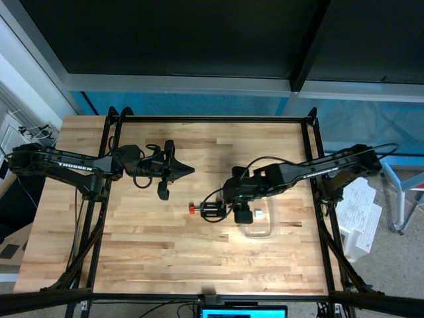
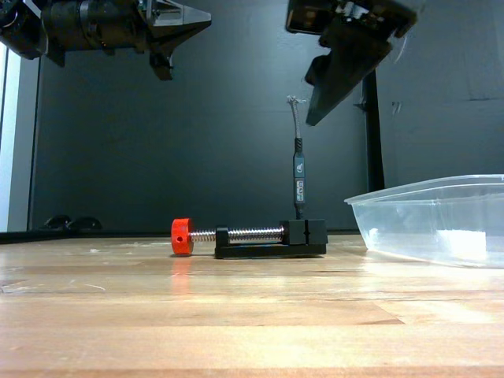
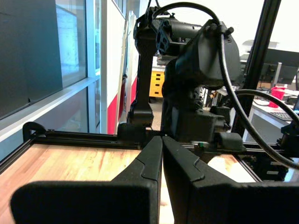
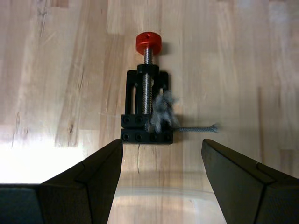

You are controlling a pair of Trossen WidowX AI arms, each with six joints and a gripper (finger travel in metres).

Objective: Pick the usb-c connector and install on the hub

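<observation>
Right gripper (image 4: 162, 147) spread wide and empty, hovering over the small clamp (image 2: 272, 236) on the table (image 1: 165, 252). I see the usb-c connector (image 2: 299, 175) standing upright in the clamp, frayed cable stub pointing up, not gripped. Left gripper (image 3: 162, 140) clenched on nothing, raised at table's left. Clear plastic tray (image 2: 429, 216) near the clamp.

Wooden table (image 1: 165, 255) — bearing a black clamp (image 1: 212, 211) with red knob (image 1: 192, 208) and a clear plastic tray (image 2: 425, 220).

Under the spread fingers of the right gripper (image 4: 162, 144) sits a vise (image 4: 145, 135), usb-c connector (image 2: 299, 177) upright in it. The left gripper (image 3: 162, 140), fingers closed, hangs well to their left.
</observation>
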